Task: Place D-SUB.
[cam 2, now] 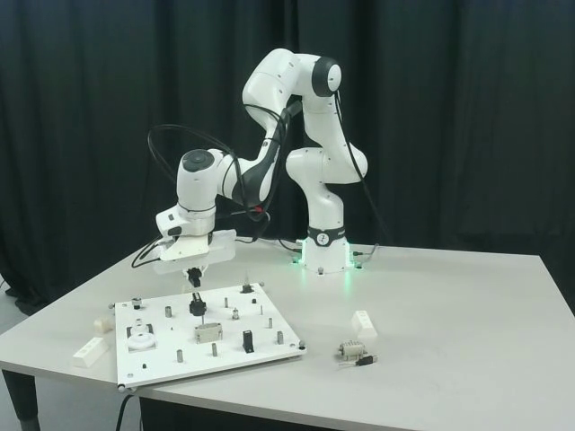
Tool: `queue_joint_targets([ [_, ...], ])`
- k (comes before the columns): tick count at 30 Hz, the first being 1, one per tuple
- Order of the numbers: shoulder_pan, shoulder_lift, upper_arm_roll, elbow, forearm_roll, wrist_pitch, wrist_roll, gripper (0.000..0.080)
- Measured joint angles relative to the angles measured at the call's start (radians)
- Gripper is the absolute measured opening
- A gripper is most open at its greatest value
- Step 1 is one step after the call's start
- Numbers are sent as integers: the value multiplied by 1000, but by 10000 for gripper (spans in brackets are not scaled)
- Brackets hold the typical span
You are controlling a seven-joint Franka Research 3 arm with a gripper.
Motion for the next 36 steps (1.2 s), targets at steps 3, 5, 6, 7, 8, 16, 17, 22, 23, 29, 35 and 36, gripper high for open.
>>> queue_joint_targets([
  [3,1,0,0,0,0,1,0,153],
  [5,1,0,0,0,0,2,1,153],
  [6,1,0,0,0,0,3,1,153],
  [7,1,0,0,0,0,3,1,153],
  [8,1,1,0,0,0,3,1,153],
  [16,1,2,0,0,0,6,1,153],
  [17,1,2,0,0,0,6,1,153],
  [22,2,2,1,-1,2,7,1,153],
  [23,3,2,1,-1,5,7,4,153],
  [29,16,2,6,-4,26,4,38,153],
  [35,43,0,21,-7,89,-30,116,153],
  [36,49,-1,24,-8,101,-39,131,153],
])
